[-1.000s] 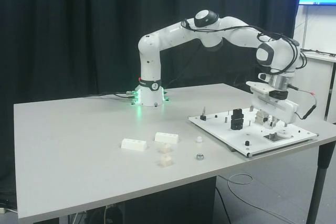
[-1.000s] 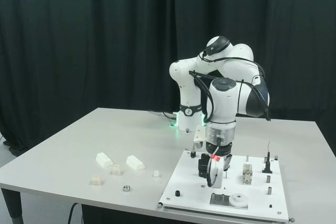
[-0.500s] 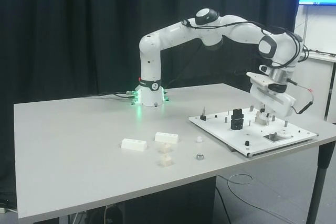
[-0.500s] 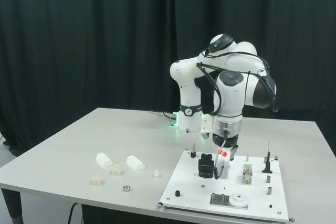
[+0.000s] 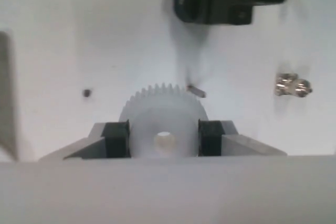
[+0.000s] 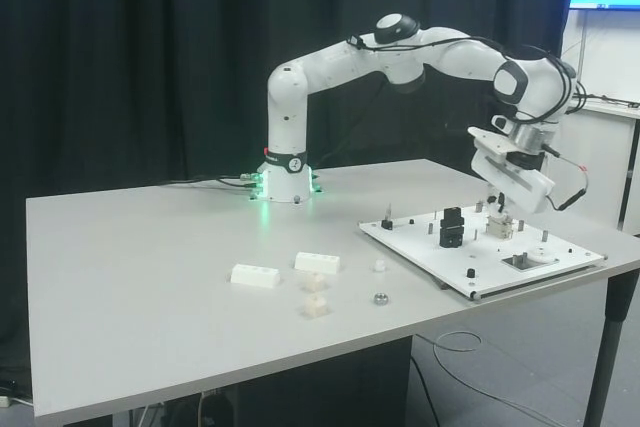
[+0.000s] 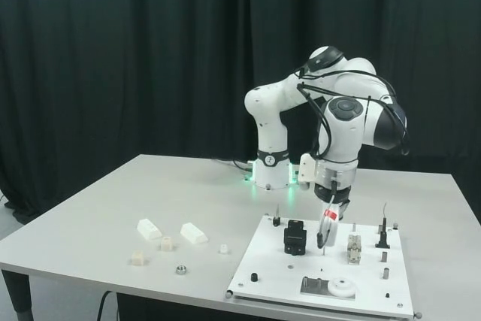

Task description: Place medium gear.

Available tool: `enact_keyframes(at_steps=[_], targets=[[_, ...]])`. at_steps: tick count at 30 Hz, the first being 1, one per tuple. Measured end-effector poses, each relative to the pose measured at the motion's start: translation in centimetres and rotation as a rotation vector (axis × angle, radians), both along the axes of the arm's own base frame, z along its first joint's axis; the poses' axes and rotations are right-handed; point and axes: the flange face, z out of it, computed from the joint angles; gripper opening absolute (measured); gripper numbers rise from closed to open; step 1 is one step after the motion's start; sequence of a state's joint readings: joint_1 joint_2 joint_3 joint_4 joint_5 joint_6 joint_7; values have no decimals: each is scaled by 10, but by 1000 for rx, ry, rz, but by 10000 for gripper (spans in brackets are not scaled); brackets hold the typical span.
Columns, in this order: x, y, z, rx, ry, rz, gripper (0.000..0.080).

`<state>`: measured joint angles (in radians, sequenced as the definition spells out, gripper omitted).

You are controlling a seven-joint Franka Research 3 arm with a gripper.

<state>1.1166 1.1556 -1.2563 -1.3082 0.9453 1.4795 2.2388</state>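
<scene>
Wrist view: the medium gear (image 5: 164, 124) is gripped between the black pads (image 5: 116, 139) of the claw (image 5: 163, 140), above the white board (image 5: 105, 40). First room view: the claw (image 6: 497, 209) is held over the board (image 6: 480, 247) on the desk (image 6: 150, 257). Second room view: a small peg (image 7: 322, 250) stands just below the gear; if the bore is misaligned, jamming or a drop could follow.
</scene>
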Motion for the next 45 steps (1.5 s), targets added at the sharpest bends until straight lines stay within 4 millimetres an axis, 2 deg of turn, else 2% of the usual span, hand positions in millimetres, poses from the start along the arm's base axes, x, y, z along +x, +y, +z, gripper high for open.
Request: enact_keyframes(at_steps=[8,16,30,45], targets=[[-21,-1,-2,-22,15,2,274],[-39,-15,1,-45,23,9,274],[-65,-72,8,-91,33,35,274],[-82,-130,14,-90,25,56,274]])
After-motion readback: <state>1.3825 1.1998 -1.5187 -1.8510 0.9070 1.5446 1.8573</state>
